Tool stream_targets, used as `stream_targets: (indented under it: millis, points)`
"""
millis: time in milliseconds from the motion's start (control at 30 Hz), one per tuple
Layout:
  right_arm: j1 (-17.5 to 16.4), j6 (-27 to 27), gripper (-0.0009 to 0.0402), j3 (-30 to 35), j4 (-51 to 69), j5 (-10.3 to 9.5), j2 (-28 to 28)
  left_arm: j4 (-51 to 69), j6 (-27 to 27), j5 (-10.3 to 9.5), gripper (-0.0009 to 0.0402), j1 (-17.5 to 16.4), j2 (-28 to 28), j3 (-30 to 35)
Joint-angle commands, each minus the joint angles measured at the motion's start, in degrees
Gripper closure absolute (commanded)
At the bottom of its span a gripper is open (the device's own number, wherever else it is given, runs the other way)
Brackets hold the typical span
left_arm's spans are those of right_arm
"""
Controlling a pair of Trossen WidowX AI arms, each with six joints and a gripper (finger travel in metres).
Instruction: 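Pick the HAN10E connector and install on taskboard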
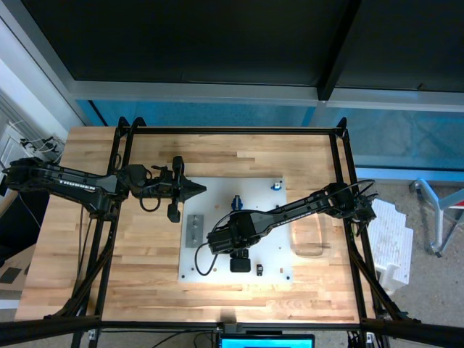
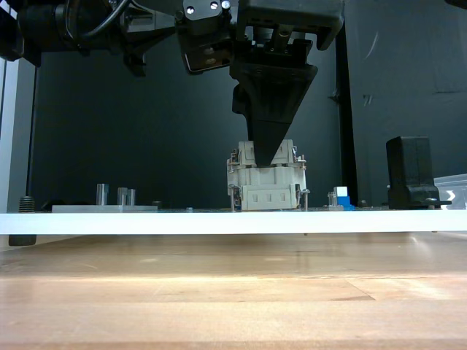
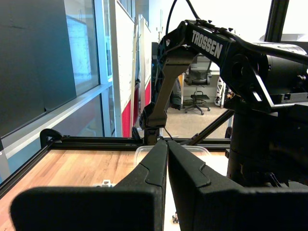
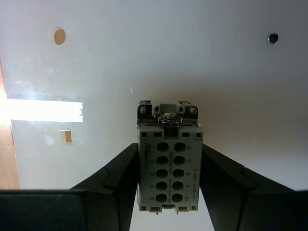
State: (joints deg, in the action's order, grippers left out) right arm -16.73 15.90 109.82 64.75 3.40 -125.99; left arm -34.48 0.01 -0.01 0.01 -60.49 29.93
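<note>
Over taskboard [image 1: 272, 232], right end effector [image 2: 271, 153] around HAN10E connector [image 4: 169, 178]; left end effector [image 1: 196, 188] aside.

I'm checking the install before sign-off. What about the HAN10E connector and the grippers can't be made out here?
High view: the HAN10E connector is hidden under the right gripper, above the taskboard.
Low view: that gripper's finger covers the connector's middle; full seating cannot be judged.
Left wrist view: the shut left gripper, near the taskboard's far left corner, blocks the board.
</note>
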Motion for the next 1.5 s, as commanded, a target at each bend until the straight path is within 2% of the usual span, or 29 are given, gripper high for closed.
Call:
stream_targets:
  millis: [33, 300, 500, 767, 1333, 1500]
  points:
    - [-0.04, 0.09, 0.0192, 0.33, 0.52, 0.02, 0.37, 0.00, 0.00, 0.00, 0.0392, 0.00, 0.00, 0.02]
    - [-0.02, 0.09, 0.0078, 0.37, 0.92, 0.02, 2.05, 0.00, 0.00, 0.00, 0.0392, 0.00, 0.00, 0.02]
    - [-0.04, 0.09, 0.0035, 0.37, 2.75, 0.04, 3.26, 0.00, 0.00, 0.00, 0.0392, 0.00, 0.00, 0.02]
    - [-0.04, 0.15, 0.0035, 0.35, 2.75, 0.07, 5.44, 0.00, 0.00, 0.00, 0.0392, 0.00, 0.00, 0.02]
    - [-0.02, 0.07, 0.0036, 0.35, 2.45, 0.00, 6.19, 0.00, 0.00, 0.00, 0.0392, 0.00, 0.00, 0.02]
    - [-0.04, -2.34, 0.0036, 0.33, 1.99, -0.04, 7.28, 0.00, 0.00, 0.00, 0.0392, 0.00, 0.00, 0.02]
